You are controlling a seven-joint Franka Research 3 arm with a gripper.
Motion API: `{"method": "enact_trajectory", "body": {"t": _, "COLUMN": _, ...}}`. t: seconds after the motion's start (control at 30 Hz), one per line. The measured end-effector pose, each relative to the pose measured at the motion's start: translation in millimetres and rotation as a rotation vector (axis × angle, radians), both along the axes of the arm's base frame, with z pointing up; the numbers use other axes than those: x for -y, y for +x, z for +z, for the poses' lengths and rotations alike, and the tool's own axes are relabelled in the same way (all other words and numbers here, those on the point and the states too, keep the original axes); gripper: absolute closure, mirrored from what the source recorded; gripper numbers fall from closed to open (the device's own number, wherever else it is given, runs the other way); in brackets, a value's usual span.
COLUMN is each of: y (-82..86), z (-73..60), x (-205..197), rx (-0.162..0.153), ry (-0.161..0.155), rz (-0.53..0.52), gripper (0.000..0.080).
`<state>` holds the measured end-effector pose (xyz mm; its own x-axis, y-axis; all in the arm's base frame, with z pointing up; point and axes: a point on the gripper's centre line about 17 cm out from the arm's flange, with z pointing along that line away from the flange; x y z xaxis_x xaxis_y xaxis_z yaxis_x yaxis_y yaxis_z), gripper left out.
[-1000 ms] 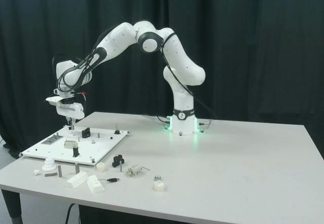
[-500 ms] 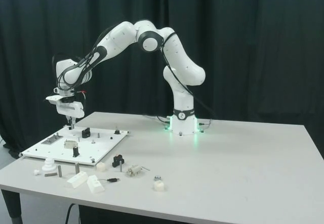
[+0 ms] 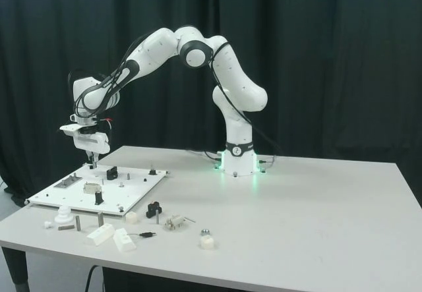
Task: Place round peg 4.
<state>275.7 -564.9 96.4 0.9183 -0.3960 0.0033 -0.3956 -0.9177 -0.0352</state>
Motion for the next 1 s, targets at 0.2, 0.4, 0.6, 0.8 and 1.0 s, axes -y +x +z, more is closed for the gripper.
{"method": "enact_trajectory", "body": {"t": 0.2, "y": 0.3, "z": 0.1, "x": -0.1, "rx": 0.000, "ry": 0.000, "rz": -0.001, "gripper": 0.0652}}
{"method": "enact_trajectory", "body": {"t": 0.4, "y": 1.1, "z": 0.6, "x": -0.3, "rx": 0.001, "ry": 0.000, "rz": -0.003, "gripper": 0.0652}}
{"method": "enact_trajectory", "body": {"t": 0.6, "y": 5.0, "z": 3.4, "x": -0.6, "rx": 0.005, "ry": -0.003, "rz": -0.012, "gripper": 0.0652}}
{"method": "enact_trajectory", "body": {"t": 0.8, "y": 17.8, "z": 11.7, "x": -1.0, "rx": 0.019, "ry": -0.013, "rz": -0.004, "gripper": 0.0652}}
{"method": "enact_trajectory", "body": {"t": 1.0, "y": 42.6, "z": 24.6, "x": -0.9, "rx": 0.045, "ry": -0.031, "rz": 0.016, "gripper": 0.0652}}
